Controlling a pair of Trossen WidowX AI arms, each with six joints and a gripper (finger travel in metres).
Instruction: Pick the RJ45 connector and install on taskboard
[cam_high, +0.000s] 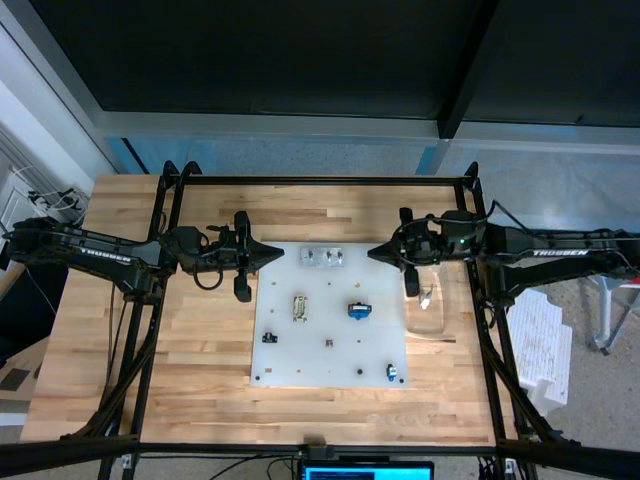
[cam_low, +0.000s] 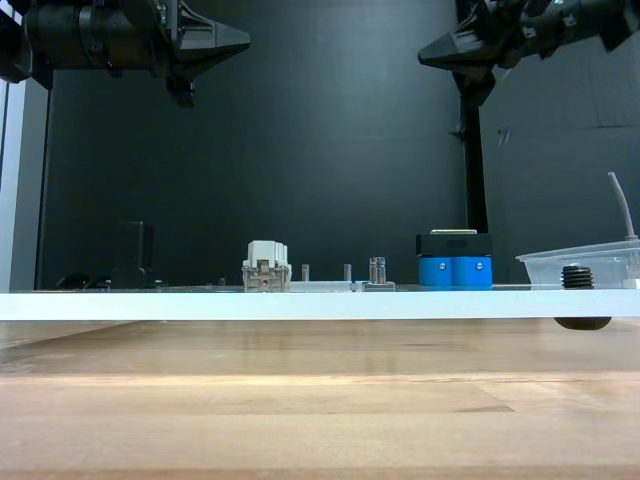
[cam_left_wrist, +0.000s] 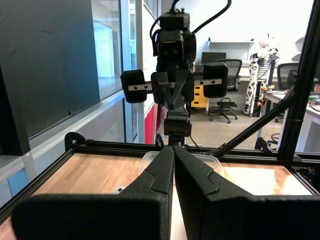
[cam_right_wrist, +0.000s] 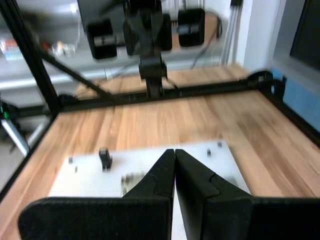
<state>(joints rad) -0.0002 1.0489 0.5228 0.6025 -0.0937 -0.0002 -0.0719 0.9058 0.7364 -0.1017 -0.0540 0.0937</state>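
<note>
Counter (cam_high: 120, 330): wooden, carries everything on it.
Taskboard (cam_high: 300, 360): white plate lying flat mid-counter, with mounted parts scattered over it.
Left hand (cam_high: 277, 254): held high over the board's left far edge and pointing inward, fingers pressed together, nothing in them.
Right hand (cam_high: 373, 254): mirrors it over the right far part, also high, fingers pressed together and empty.
Clear tray (cam_high: 428, 322): on the counter just beside the board's right edge, under the right arm's wrist.
RJ45 connector (cam_high: 426, 296): small pale piece in the tray, off the board and untouched.
Key relation: the connector lies below and outboard of the right hand's tips, toward that arm's own base, so the right arm is clearly nearer.
Long axis: appears to run near-to-far, not certain.
Next move (judgement): right hand pulls back, tilts down and spreads over the tray.
</note>
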